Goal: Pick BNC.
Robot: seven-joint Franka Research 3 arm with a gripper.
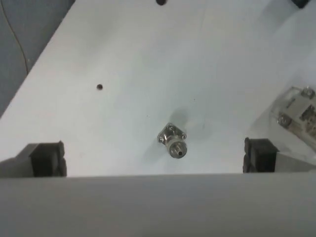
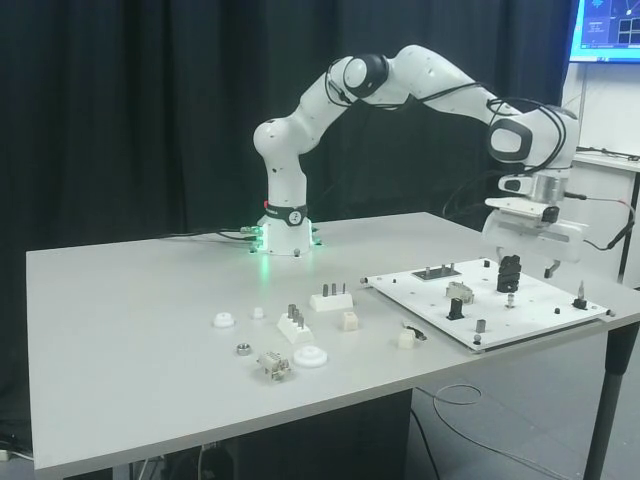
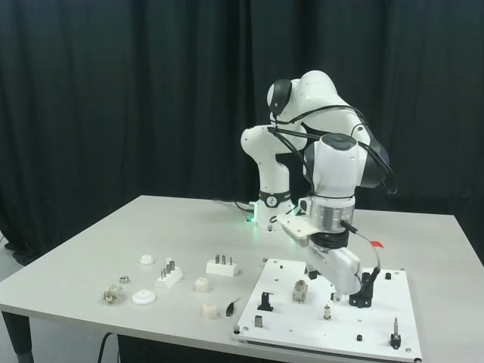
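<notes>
The BNC (image 1: 173, 140), a small metal connector with a square flange and a round barrel, stands on the white board (image 1: 123, 59). In the wrist view it lies between my two black fingertips, somewhat nearer one of them. My gripper (image 1: 153, 157) hangs open a little above the board with nothing held. From the first room view, the gripper (image 2: 528, 272) hovers over the far right part of the white board (image 2: 540, 318), and the BNC (image 2: 510, 298) is just below it. The second room view shows the gripper (image 3: 348, 293) above the BNC (image 3: 327, 310).
A larger metal connector (image 1: 298, 111) sits on the board close to one fingertip. Black posts and small fixtures (image 2: 456, 306) stand elsewhere on the board. Several loose white and metal parts (image 2: 300, 328) lie on the grey table (image 2: 130, 320) left of the board.
</notes>
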